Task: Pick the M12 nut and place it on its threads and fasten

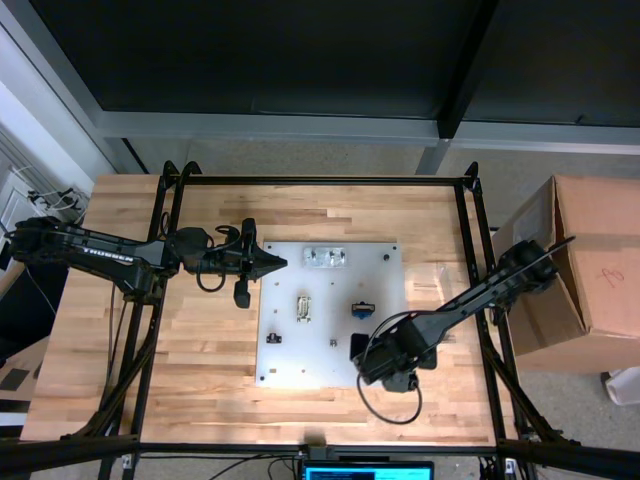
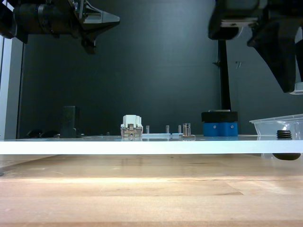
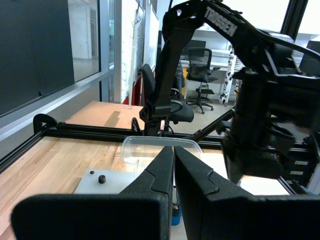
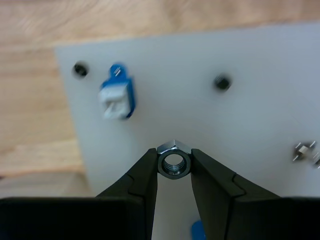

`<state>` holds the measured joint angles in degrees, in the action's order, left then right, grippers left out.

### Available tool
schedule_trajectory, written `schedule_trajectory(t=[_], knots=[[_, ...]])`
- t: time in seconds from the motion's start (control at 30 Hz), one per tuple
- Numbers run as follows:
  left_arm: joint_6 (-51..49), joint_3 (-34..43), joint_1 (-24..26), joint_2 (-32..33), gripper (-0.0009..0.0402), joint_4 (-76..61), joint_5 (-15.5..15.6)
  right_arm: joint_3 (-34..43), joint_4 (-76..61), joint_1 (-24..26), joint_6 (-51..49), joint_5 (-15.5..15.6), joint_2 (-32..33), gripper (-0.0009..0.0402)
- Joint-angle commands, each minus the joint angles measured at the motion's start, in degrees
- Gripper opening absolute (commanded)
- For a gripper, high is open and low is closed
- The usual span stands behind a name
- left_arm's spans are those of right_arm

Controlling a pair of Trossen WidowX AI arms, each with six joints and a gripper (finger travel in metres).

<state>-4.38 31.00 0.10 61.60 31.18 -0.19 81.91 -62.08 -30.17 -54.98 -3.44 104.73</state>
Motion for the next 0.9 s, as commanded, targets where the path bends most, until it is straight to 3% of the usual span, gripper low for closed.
schedule_trajectory(t=[0.03,0.33,0.9], knots=[[0.02,0.00,-0.02,0.00,0.0000,0.00,0.00,4.13,-0.02,-0.46,0.26,0.00,3.39,0.0007],[0.00,0.00,-0.02,0.00,0.0000,0.02,0.00,12.76,-0.92,-0.83,0.48,-0.02,11.15,0.0007],[0.00,0.00,-0.02,0.00,0.0000,0.00,0.00,12.85,0.92,-0.83,0.76,0.17,14.01,0.0008]])
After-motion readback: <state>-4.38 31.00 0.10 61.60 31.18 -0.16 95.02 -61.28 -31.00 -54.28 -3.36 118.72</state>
